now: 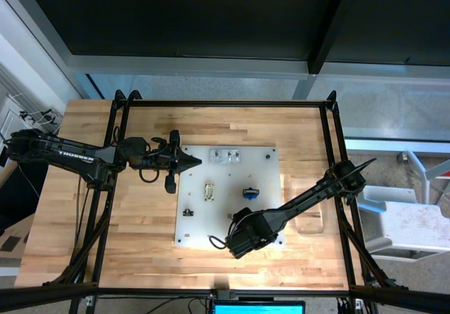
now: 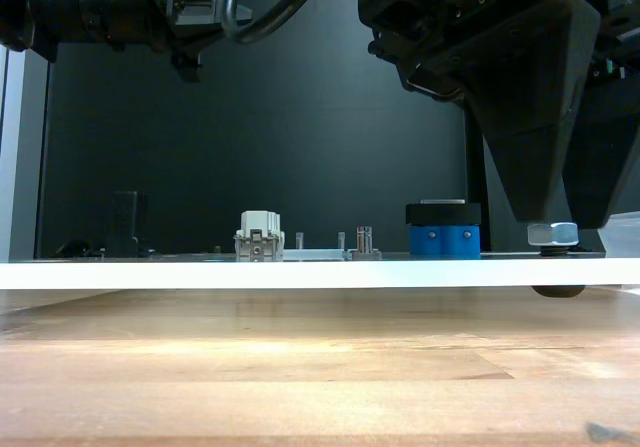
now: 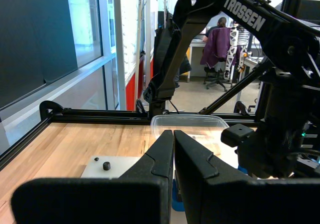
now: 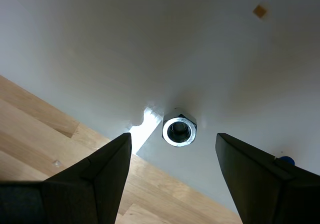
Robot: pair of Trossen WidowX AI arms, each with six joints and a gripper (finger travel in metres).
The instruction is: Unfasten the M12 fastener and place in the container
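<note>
The silver M12 nut stands upright on the white board, midway between the spread fingers of my right gripper. From table height, the nut rests on top of a short black stud, and the right gripper hangs just above it, open and holding nothing. From above, the right arm's wrist hides the nut. The container, a clear tray, lies on the table right of the board; I see no nut in it. My left gripper hovers shut at the board's far left edge.
On the board stand a blue block, a white connector, small silver posts and a black post. Black frame rails run around the wooden table. The right arm crosses over the tray's near end.
</note>
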